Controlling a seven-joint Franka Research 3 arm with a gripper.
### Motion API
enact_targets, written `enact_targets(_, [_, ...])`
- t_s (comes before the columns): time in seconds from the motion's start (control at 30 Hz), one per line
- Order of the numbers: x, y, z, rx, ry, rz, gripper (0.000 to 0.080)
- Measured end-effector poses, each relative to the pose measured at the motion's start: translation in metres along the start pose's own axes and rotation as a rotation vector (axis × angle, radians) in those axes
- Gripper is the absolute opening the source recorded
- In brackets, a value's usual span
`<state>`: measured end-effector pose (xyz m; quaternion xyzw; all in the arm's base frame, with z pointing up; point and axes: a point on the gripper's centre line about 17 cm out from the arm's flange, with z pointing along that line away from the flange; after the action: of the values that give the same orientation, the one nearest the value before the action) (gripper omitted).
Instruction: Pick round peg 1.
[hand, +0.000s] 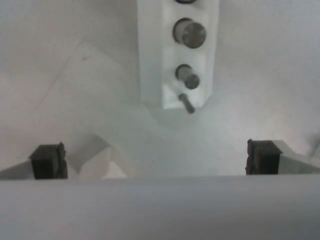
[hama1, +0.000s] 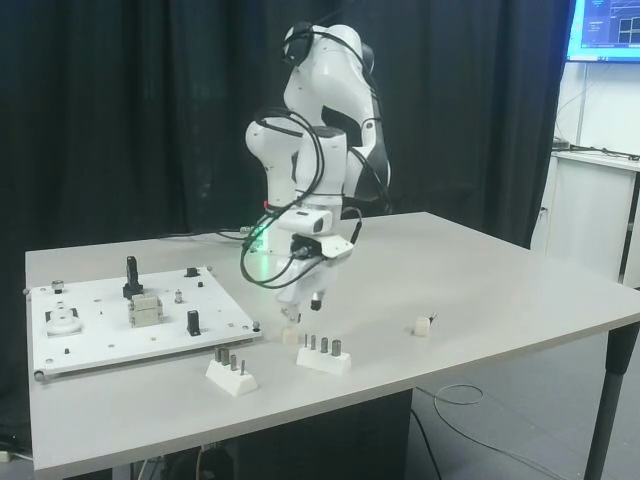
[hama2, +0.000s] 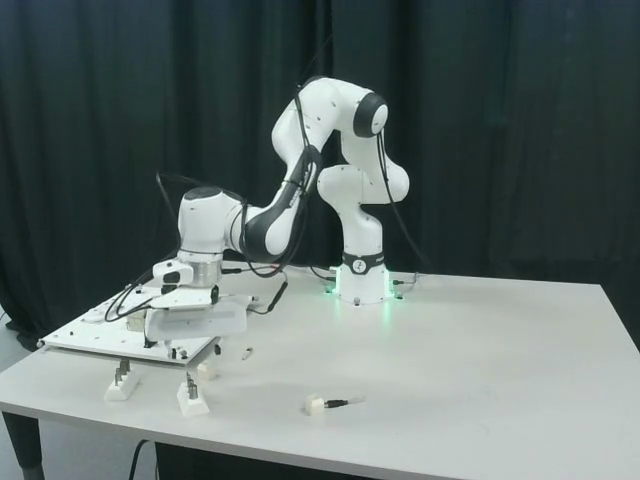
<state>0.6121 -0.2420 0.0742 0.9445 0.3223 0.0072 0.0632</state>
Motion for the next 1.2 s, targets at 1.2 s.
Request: enact_targets(1.2, [0.013,0.016,0.038,0.074,0.001,0.027,0.0800])
